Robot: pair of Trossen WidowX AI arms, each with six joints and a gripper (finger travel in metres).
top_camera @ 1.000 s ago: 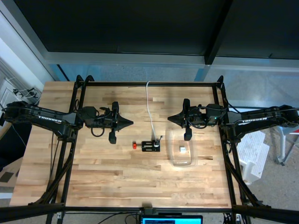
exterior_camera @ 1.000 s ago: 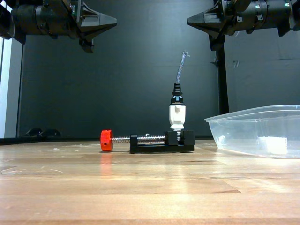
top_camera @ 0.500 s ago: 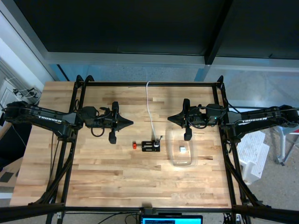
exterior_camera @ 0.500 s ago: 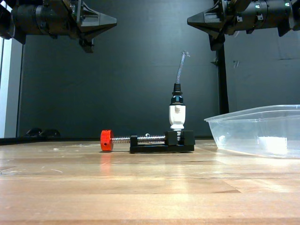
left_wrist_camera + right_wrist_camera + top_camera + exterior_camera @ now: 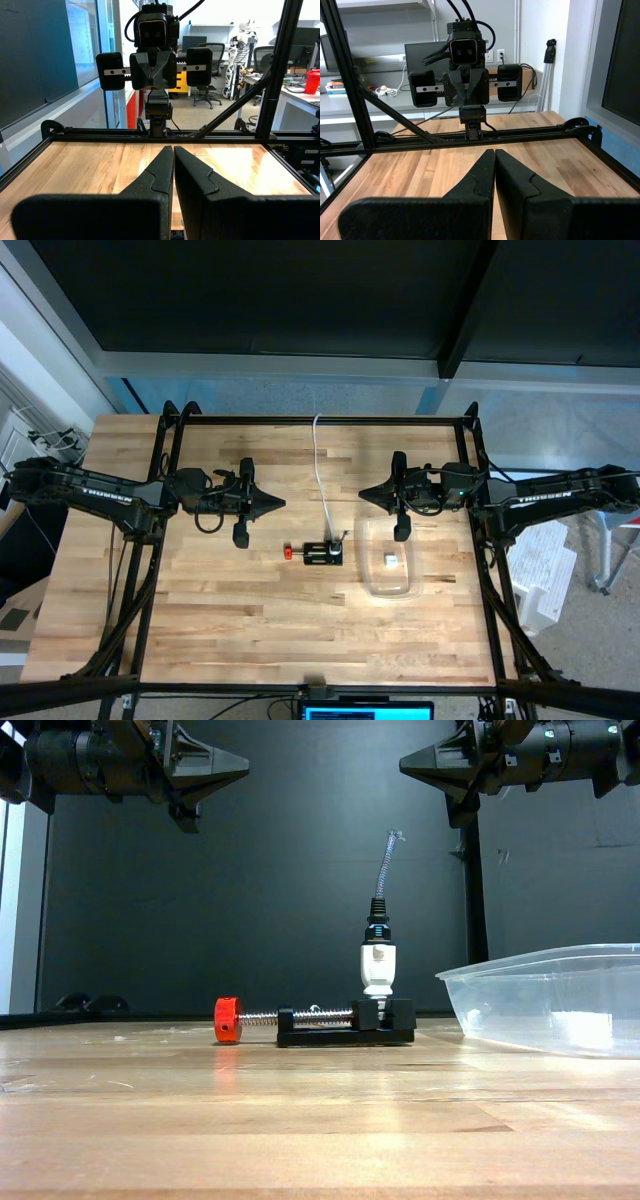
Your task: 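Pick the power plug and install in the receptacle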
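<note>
Your left gripper [image 5: 278, 504] and right gripper [image 5: 365, 493] hang high, pinched closed, empty. The power plug [image 5: 377, 925] stands straight up in the receptacle [image 5: 345, 1023] below, nearer your right one.

A pale butcher-block table [image 5: 250, 620] ringed by a black metal frame [image 5: 320, 421] stands on a grey floor [image 5: 300, 395], and a dark panel [image 5: 300, 870] fills the space behind it. One way lies a bright office with wheeled chairs [image 5: 206, 90] and desks [image 5: 300, 95]. The other way there is a white wall [image 5: 530, 30] with outlets [image 5: 493, 54], a cluttered grey bench [image 5: 340, 107] and a dark monitor [image 5: 415, 52].
</note>
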